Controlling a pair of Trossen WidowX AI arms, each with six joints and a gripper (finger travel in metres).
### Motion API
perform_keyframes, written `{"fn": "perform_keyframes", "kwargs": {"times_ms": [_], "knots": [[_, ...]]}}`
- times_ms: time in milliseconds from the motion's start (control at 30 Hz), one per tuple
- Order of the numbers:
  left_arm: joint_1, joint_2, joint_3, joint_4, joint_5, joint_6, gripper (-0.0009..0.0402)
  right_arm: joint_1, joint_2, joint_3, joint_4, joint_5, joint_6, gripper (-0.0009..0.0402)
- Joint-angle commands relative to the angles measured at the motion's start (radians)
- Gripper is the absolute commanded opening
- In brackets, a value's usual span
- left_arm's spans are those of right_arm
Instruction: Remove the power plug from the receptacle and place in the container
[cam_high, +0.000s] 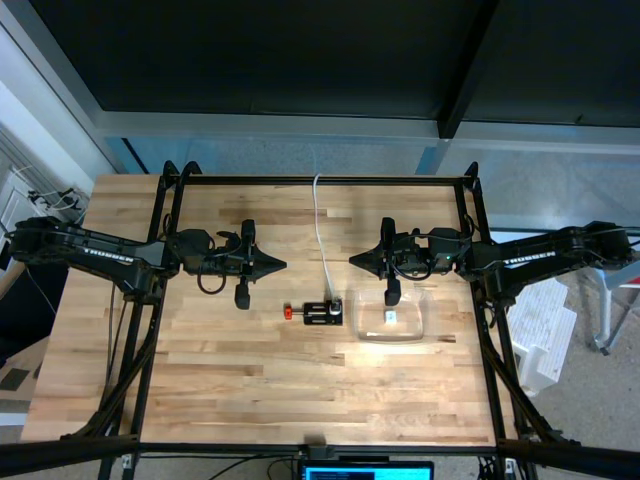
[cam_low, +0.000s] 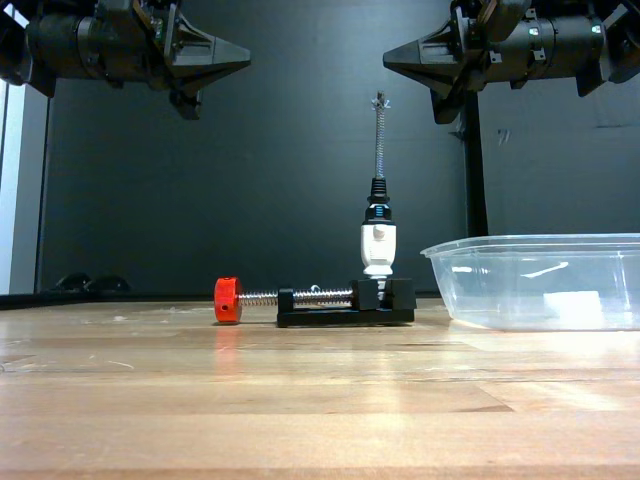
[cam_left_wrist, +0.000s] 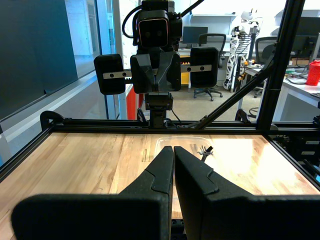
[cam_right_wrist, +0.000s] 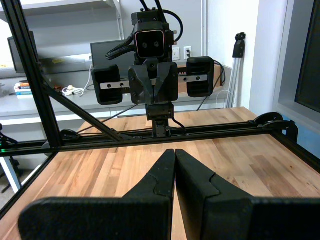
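The fingers of both grippers are pressed together tip to tip, with nothing gripped: the left gripper (cam_high: 283, 265) and the right gripper (cam_high: 352, 260) are held high above the table (cam_high: 200, 370), pointed at each other. Below and between them, the power plug (cam_low: 377, 203) is seated upright in the receptacle (cam_low: 378, 246), which is pinned in the black clamp (cam_low: 345, 300) with the red knob (cam_low: 227, 300); the plug's thin stub is pointed straight up. The container (cam_low: 470, 290) is set just beside the clamp on the right arm's side, so that arm is judged the better placed. For a clean pull, the fingers would have to be opened first and lowered around the black body only, above the white head. The plug should then be drawn straight up along its axis, so that the clamp is not tipped.
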Motion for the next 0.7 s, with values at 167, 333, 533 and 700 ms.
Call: {"fn": "perform_keyframes", "kwargs": {"times_ms": [167, 333, 533, 700], "knots": [[0.0, 0.0, 0.0, 0.0, 0.0, 0.0, 0.0, 0.0, 0.002, 0.0, 0.008, 0.0, 0.0, 0.0], [0.0, 0.0, 0.0, 0.0, 0.0, 0.0, 0.0, 0.0, 0.002, 0.0, 0.008, -0.001, -0.001, 0.0], [0.001, 0.0, 0.0, 0.0, 0.0, 0.0, 0.0, 0.001, 0.0, 0.015, -0.034, -0.001, 0.016, 0.0], [0.0, 0.0, 0.0, 0.0, 0.0, 0.0, 0.0, 0.005, 0.002, 0.092, -0.27, -0.001, 0.026, 0.0]]}}
